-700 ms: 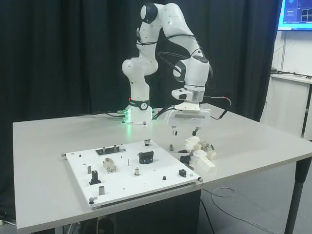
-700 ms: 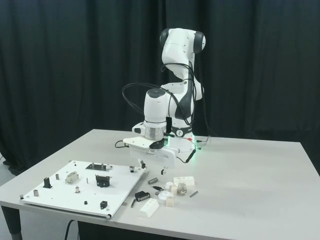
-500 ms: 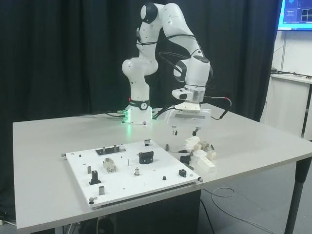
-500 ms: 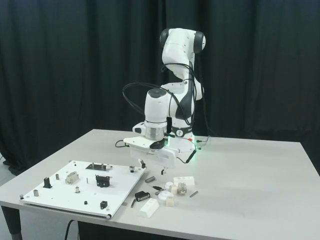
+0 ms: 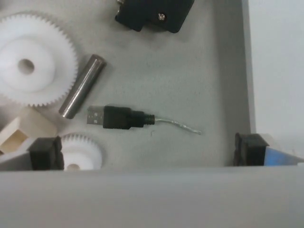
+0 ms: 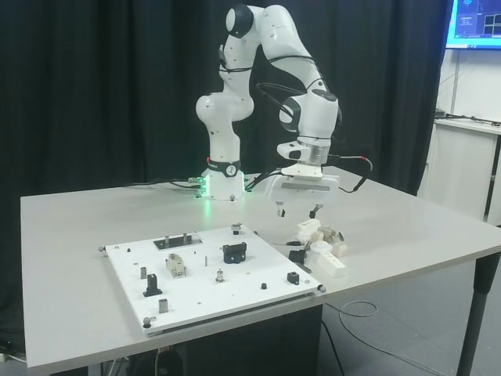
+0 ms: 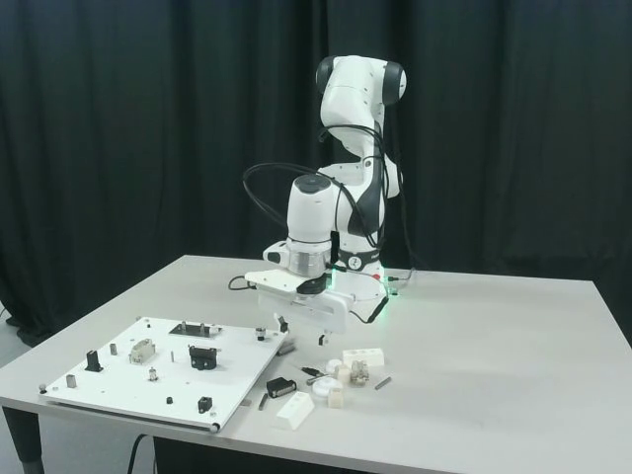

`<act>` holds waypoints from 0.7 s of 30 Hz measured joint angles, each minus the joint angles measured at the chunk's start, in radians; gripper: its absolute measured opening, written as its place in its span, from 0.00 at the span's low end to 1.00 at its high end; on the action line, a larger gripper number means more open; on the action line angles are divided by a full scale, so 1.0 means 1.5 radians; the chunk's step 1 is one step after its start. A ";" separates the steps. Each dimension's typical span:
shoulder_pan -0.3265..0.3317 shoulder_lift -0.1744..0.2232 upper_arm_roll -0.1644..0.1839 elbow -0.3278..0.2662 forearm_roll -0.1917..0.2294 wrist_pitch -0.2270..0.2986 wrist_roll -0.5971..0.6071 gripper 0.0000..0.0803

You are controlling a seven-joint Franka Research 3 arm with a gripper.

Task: Remove bolt 4.

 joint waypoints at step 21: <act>0.000 0.000 0.002 0.000 -0.006 0.000 0.007 1.00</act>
